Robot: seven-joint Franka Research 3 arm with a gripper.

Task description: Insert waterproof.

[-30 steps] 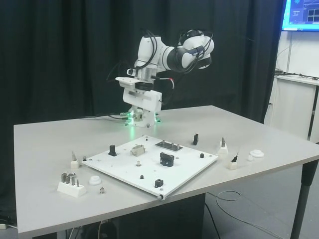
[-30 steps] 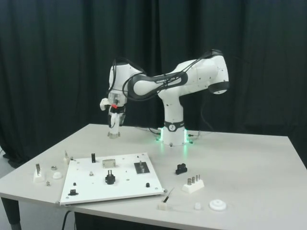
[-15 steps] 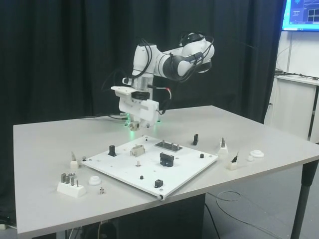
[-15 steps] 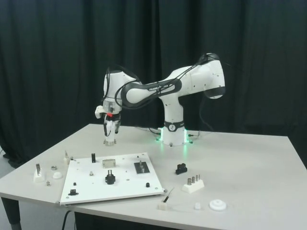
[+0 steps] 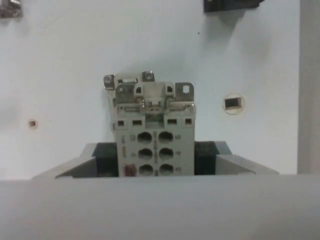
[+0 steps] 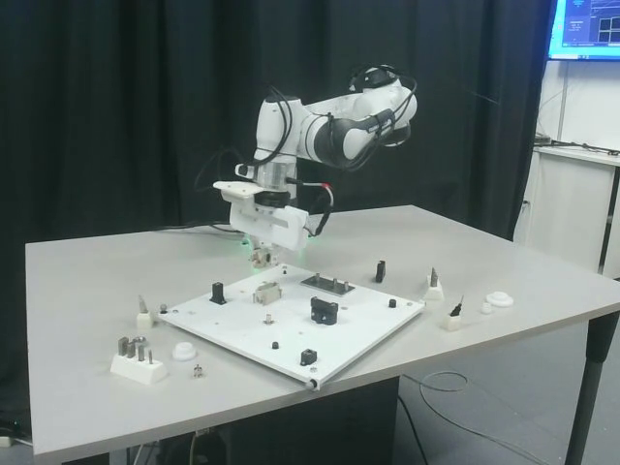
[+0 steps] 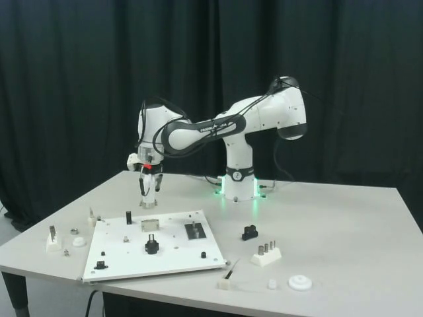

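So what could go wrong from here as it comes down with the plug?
The plug held in the gripper hangs above its socket on the white board; if slightly off, it could jam on the metal latch. The board appears unclamped, so pressing might shift it.

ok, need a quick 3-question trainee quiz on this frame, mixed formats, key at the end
1. True or false: the gripper holds a connector with round sockets in its face.
2. Over which part of the white board does the gripper hang?
A. the corner nearest the camera in the first room view
B. the far side, towards the arm's base
C. off the board, above the white disc
3. Fill in: the light at the arm's base is ____.

Key: 1 true; 2 B; 3 green.
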